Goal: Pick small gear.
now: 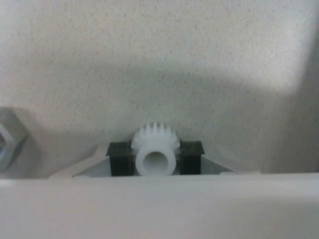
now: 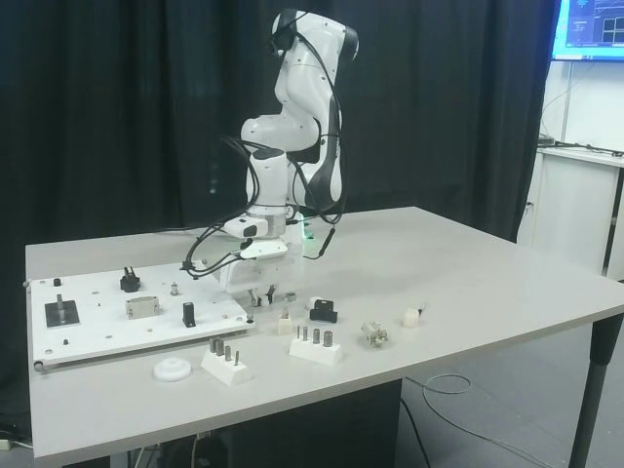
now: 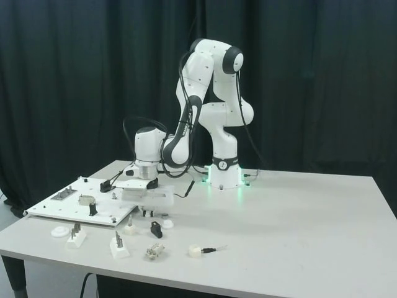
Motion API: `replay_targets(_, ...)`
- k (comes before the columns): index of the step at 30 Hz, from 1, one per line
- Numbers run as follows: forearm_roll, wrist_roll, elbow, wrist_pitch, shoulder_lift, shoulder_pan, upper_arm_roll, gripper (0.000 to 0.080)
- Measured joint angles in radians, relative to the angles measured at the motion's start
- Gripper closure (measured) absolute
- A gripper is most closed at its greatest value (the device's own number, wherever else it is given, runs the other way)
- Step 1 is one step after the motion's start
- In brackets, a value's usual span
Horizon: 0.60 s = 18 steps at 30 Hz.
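A small white gear is held between the black fingers of the gripper, just above the grey counter.

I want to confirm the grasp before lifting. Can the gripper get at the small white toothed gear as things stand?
Probably yes: in the wrist view the small white toothed gear already sits between the gripper's black finger pads, with nothing in between.
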Motion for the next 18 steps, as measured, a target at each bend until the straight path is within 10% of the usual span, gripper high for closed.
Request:
replay_targets(1, 0.002, 0.0, 0.0, 0.0, 0.0, 0.0, 0.0, 0.0601)
replay_targets(18, 0.02, 0.0, 0.002, -0.002, -0.006, 0.0, 0.001, 0.06)
